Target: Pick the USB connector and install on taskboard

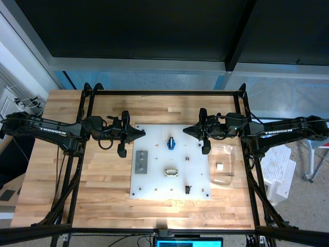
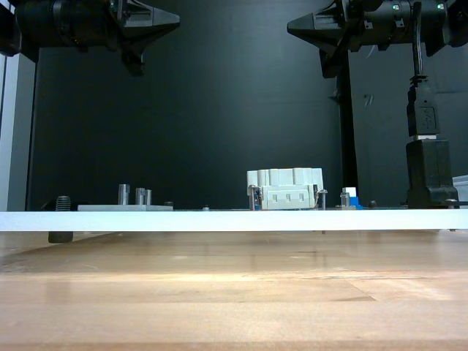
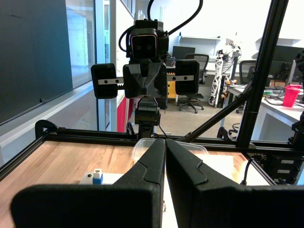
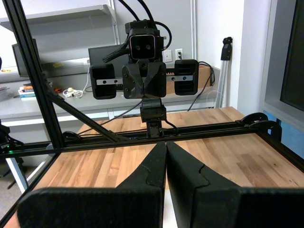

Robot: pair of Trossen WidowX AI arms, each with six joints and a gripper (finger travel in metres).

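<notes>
While both grippers hang high with fingers pressed together, the left gripper (image 1: 143, 133) and right gripper (image 1: 185, 129) over the taskboard's (image 1: 154, 182) far corners, I'd open the right wide and descend squarely over the USB connector (image 1: 188, 189), upright near the board's near edge.

The left arm (image 1: 51, 131) and right arm (image 1: 280, 131) are matte black with white TROSSEN lettering and looped black cables (image 1: 105, 144). The tapered left gripper (image 1: 142, 133) is over the taskboard's (image 1: 154, 180) far left corner. The matching right gripper (image 1: 186, 129) is over its far edge. The fingers of each touch.

Even indoor light, soft shadows, mostly sharp
</notes>
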